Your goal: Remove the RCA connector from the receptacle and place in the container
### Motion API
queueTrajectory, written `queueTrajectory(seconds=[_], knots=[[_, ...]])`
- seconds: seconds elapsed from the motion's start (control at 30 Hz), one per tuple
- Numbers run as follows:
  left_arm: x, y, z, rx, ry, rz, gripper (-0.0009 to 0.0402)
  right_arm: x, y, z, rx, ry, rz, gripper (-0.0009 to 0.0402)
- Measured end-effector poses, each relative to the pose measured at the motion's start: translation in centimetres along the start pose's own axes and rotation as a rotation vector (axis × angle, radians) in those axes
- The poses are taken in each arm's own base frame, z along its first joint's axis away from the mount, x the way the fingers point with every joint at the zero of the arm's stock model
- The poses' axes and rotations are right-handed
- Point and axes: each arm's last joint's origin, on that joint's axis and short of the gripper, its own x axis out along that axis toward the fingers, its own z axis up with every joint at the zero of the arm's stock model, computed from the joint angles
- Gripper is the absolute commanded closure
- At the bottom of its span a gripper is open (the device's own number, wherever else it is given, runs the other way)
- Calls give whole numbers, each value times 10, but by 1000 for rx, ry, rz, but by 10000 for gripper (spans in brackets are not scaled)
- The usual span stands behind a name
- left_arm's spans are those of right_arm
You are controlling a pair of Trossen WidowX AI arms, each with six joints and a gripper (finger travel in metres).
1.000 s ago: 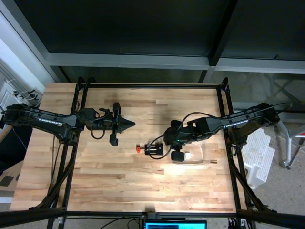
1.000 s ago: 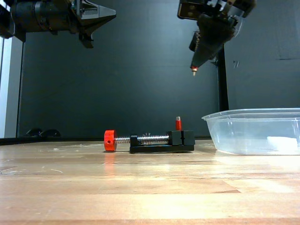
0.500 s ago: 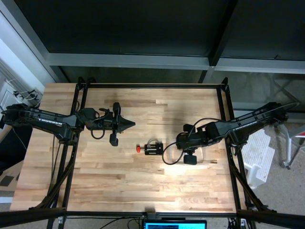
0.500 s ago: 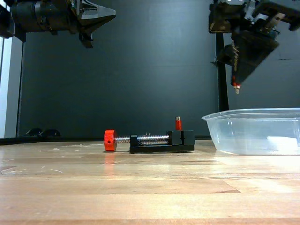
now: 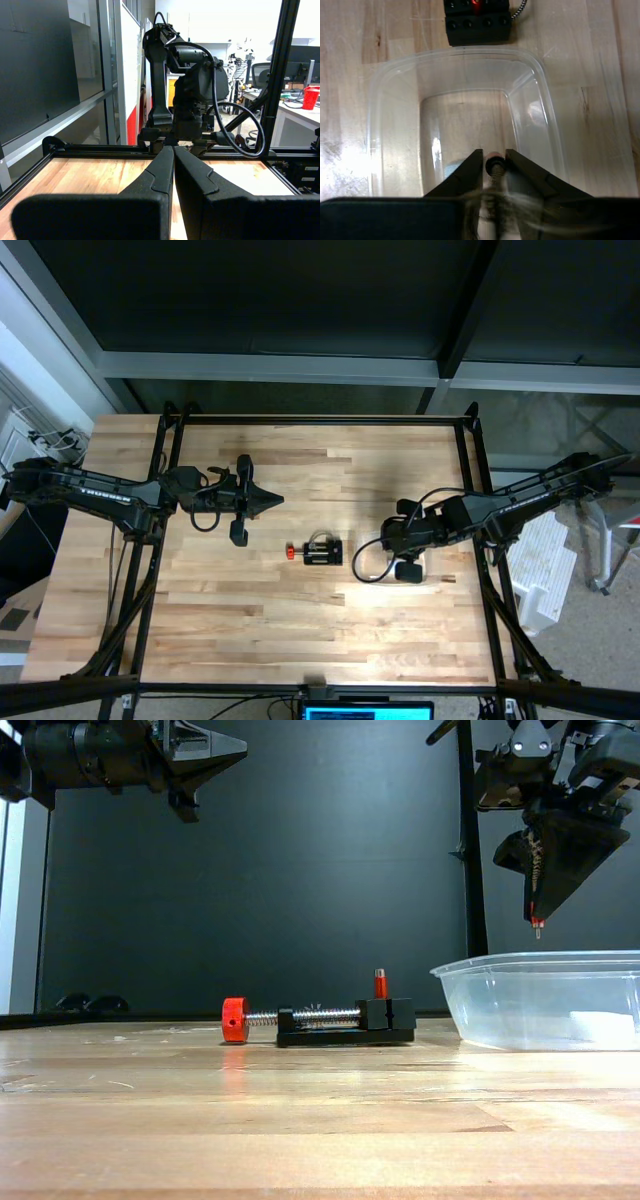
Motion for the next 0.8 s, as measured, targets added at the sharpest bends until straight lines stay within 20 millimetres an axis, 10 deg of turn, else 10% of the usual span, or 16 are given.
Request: queueTrajectory(seconds=[0.8], knots=[[0,0,0,0,0,0,393,-12,-4,7,-10,-73,-3,306]])
